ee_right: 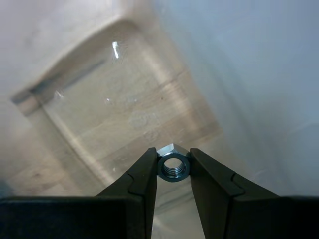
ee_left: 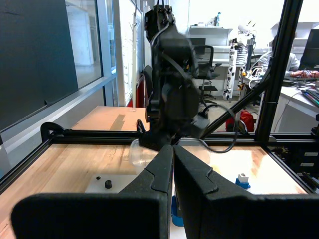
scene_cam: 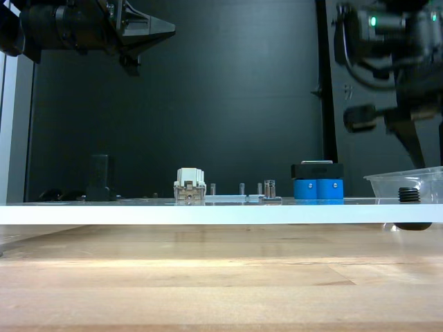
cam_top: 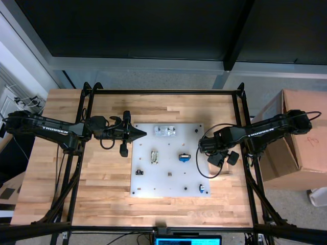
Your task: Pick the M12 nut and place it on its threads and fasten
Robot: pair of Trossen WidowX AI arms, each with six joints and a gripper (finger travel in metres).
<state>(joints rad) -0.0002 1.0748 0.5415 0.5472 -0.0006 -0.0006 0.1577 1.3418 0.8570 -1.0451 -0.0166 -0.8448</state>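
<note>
Over the clear tray (ee_right: 99, 99): I see the right hand (ee_right: 173, 155) hanging above it; same hand shows at the right edge of the low frame (scene_cam: 417, 155).
Right hand state: fingers (ee_right: 144, 174) closed in on the M12 nut, one each side, pinching it.
M12 nut (ee_right: 173, 167): held in the right hand, up off the tray floor, bore facing the wrist camera. I can't pick it out in the high or low frames.
Stud (scene_cam: 410, 196): lower right of the low frame, ribs showing, bare, nothing on top. It stands in front of the tray wall (scene_cam: 387, 181) in that frame.
Left hand (cam_top: 142, 133): left of centre in the high frame, at the far left edge of the white board (cam_top: 158, 186). It sits upper left in the low frame (scene_cam: 169, 29), well above the board.
Left hand state: fingers (ee_left: 159, 169) pressed together, nothing between them.
Board items: blue blocks (scene_cam: 318, 188) right of centre in the low frame, white connector (scene_cam: 190, 187) near centre, small silver post (scene_cam: 270, 188) between them.
Counter (cam_top: 76, 178): wood, carries the board. I see a cardboard box (cam_top: 301, 138) at the right edge of the high frame, beside the right arm.
</note>
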